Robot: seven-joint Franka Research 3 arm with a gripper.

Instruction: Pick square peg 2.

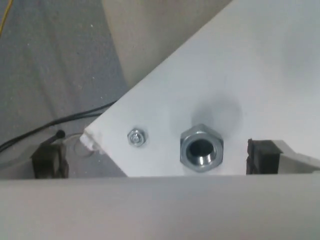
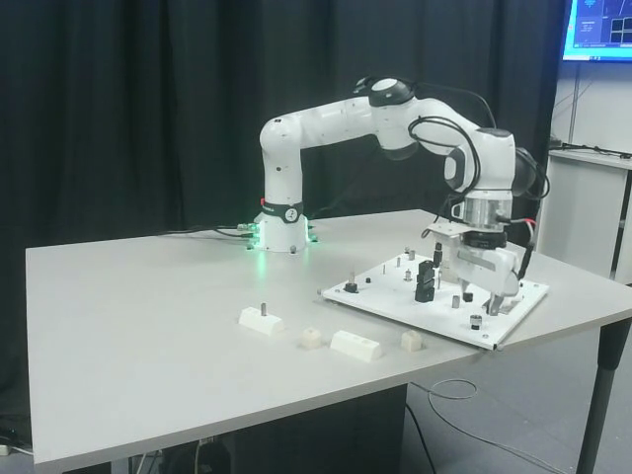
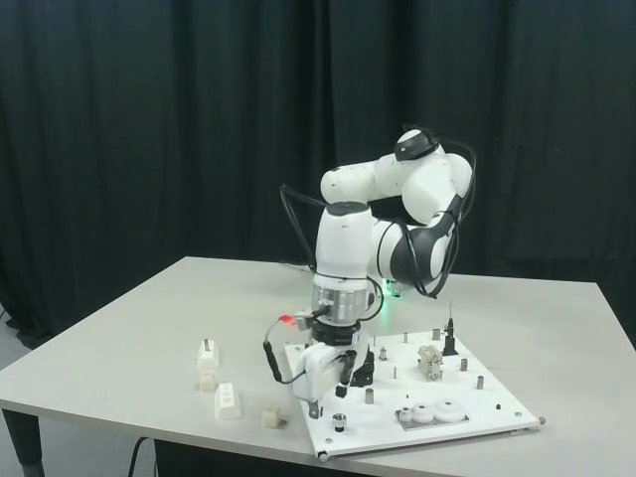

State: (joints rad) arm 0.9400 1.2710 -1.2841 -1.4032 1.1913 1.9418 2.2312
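1 white board point(image 2: 390, 301) lies on the grey worktop point(image 2: 148, 296), with 4 white blocks point(image 2: 355, 346) just beside it. Below the hand point(image 1: 155, 160) sit 2 hex nuts: 1 large nut point(image 1: 201, 148) and 1 small nut point(image 1: 136, 137). The hand is spread wide, gripping nothing. Among the board's small pegs stands square peg 2 — which one, and its look, I cannot tell.

Square peg 2 cannot be picked out among the tiny parts on the white board point(image 2: 513, 314).

Grey table point(image 2: 148, 296) — white board point(image 2: 513, 311), four small white blocks point(image 2: 262, 320) on it.
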